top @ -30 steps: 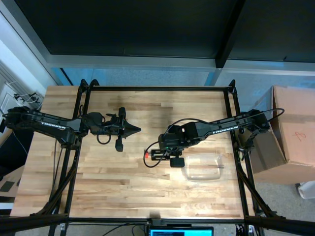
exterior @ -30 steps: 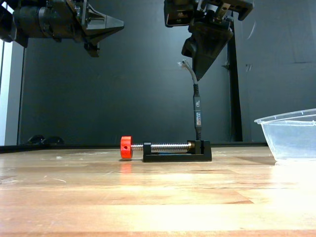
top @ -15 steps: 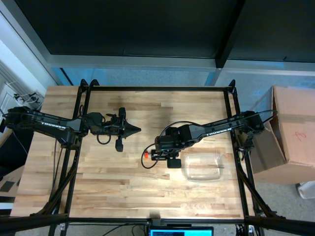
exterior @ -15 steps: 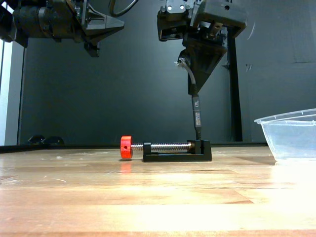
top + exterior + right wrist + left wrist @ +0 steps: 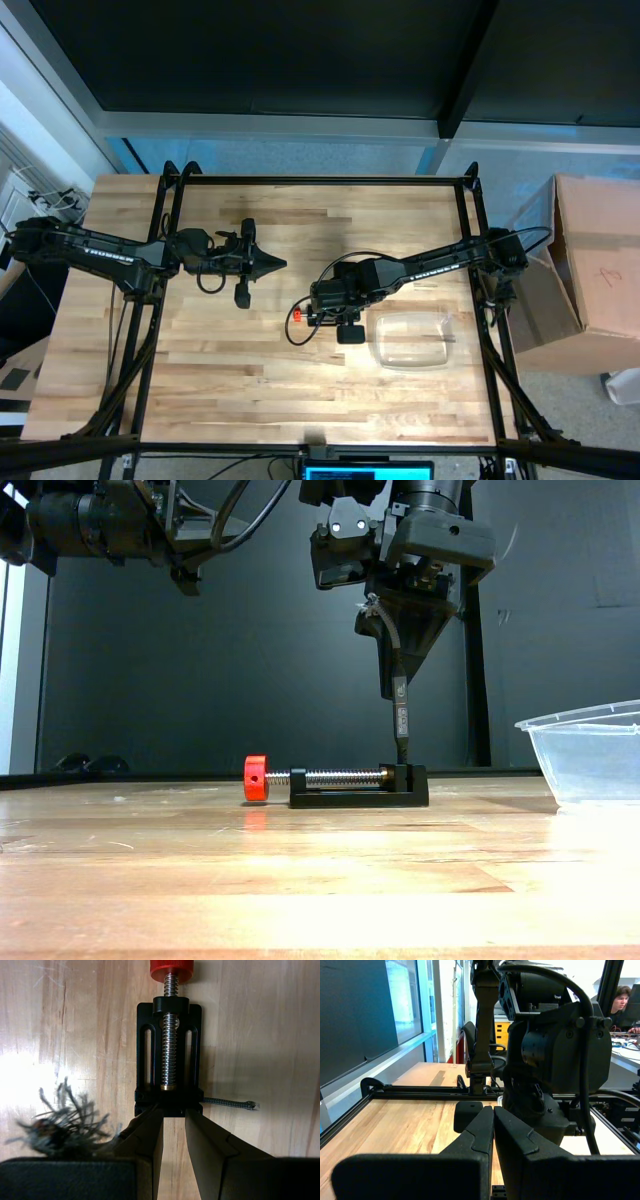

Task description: Remove the USB-C connector from the USB-C receptacle and place in the container

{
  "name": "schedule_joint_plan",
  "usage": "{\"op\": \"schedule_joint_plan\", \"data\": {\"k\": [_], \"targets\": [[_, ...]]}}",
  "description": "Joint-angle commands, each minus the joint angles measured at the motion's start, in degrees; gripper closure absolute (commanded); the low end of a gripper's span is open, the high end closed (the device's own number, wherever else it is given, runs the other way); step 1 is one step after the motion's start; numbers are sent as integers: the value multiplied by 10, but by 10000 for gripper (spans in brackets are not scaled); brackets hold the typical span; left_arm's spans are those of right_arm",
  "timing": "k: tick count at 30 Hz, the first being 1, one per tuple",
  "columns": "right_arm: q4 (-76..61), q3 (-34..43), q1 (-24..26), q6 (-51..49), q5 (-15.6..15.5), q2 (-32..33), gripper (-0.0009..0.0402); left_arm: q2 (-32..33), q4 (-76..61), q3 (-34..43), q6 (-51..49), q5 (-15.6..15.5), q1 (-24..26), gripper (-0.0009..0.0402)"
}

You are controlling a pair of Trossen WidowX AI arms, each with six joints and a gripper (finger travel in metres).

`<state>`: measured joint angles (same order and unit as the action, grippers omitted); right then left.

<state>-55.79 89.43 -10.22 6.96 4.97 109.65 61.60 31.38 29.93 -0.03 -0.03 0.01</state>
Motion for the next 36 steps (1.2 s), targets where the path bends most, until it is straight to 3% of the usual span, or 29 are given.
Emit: {"op": "schedule_joint_plan", "data": {"k": [1, 5, 16, 20, 29, 36], "targets": [[-1, 0, 0, -4, 0, 0, 333, 0, 0, 0, 0, 0, 0, 393], [-1, 0, 0, -4, 0, 0, 315, 0, 0, 0, 0, 0, 0, 393], [-1, 0, 1, -2, 0, 0, 209, 0, 0, 0, 0, 0, 0, 393], [-1, 0, 1, -2, 0, 0, 192, 0, 0, 0, 0, 0, 0, 393], [-2, 0, 1, -2, 0, 0, 214, 0, 0, 0, 0, 0, 0, 393], [-3, 0, 5, -3, 1, -5, 287, 0, 0, 0, 0, 0, 0, 393]]}}
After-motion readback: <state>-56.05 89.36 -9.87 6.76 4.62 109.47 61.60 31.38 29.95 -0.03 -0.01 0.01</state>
